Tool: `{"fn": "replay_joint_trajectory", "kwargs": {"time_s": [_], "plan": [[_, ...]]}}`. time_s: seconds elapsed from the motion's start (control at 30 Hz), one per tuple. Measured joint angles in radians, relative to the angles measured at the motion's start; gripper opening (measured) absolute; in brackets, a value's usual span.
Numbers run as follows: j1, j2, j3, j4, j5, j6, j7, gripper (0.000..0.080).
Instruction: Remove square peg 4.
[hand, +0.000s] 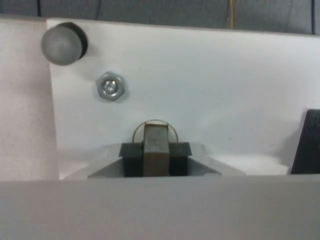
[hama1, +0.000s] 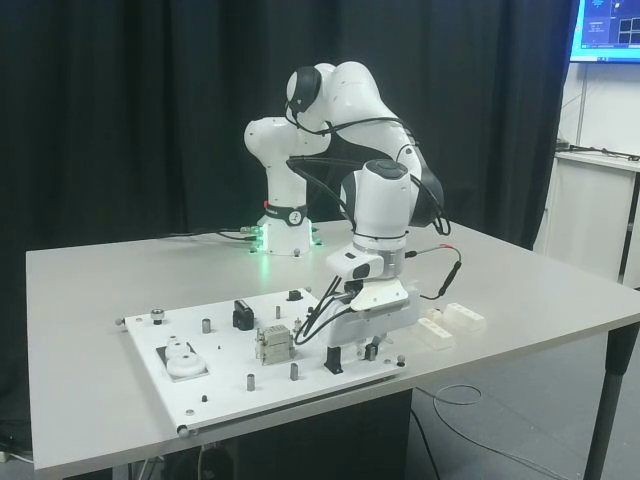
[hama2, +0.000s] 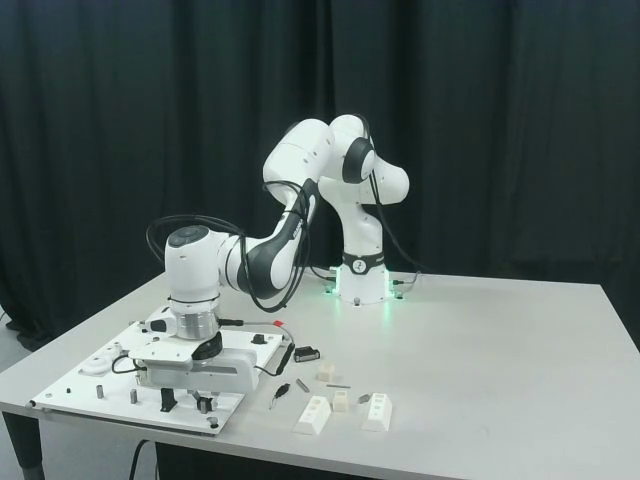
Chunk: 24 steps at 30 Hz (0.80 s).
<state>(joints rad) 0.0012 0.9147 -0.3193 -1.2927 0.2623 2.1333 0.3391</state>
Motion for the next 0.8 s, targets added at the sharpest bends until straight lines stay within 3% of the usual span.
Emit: {"fn": "replay_joint_trajectory", "kwargs": {"time_s": [0.3, 0.8], "plan": [[0.001, 0.0, 0.0, 0.0, -0.004, 0.0, -0.065, 0.0097], [0.001, 0.0, 0.0, 0.001, -0.007, 0.0, -0.056, 0.0097]]}}
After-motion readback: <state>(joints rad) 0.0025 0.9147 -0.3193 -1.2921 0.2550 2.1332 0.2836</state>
